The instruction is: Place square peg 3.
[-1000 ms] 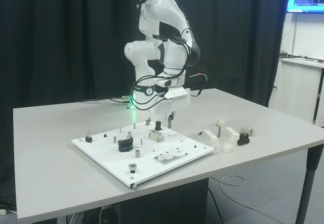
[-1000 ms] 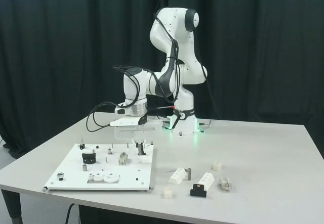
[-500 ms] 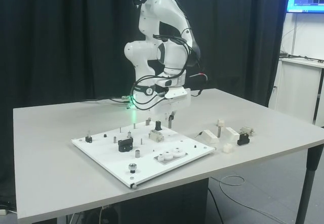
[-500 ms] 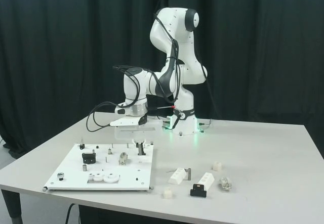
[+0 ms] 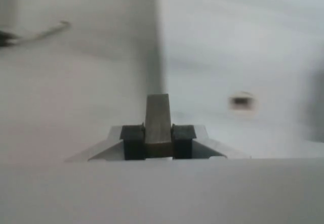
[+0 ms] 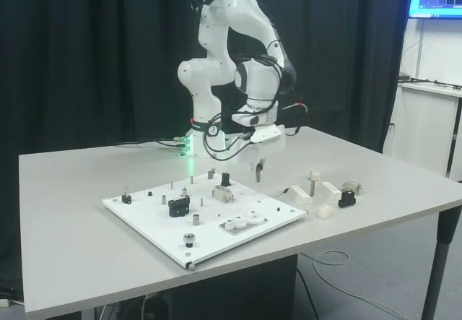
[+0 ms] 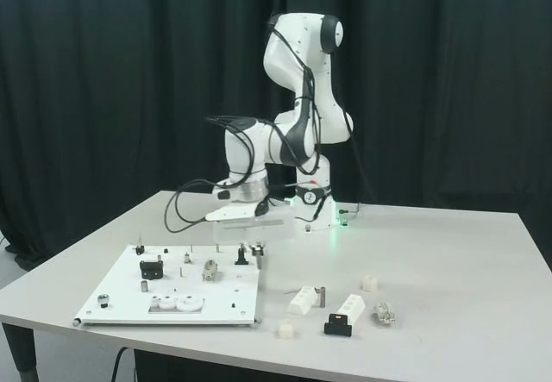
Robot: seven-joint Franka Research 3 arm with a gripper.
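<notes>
Since one second ago, gripper (image 6: pixel 258 170) lifted and swung right, off black fixture (image 6: pixel 225 179), toward right edge of white board (image 6: pixel 144 212). Fingers (image 5: pixel 132 139) clenched on square peg 3 (image 5: pixel 158 118), held upright. Peg hangs above board's edge, just beside bare grey table (image 7: pixel 448 261).

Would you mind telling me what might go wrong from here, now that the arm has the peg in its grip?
1. The square peg is held only between the fingers at its upper part; a knock could tilt it.
2. The gripper hangs near the edge of the white board; a misaligned descent could jam the peg.
3. Upright parts such as the black holder stand close by.
</notes>
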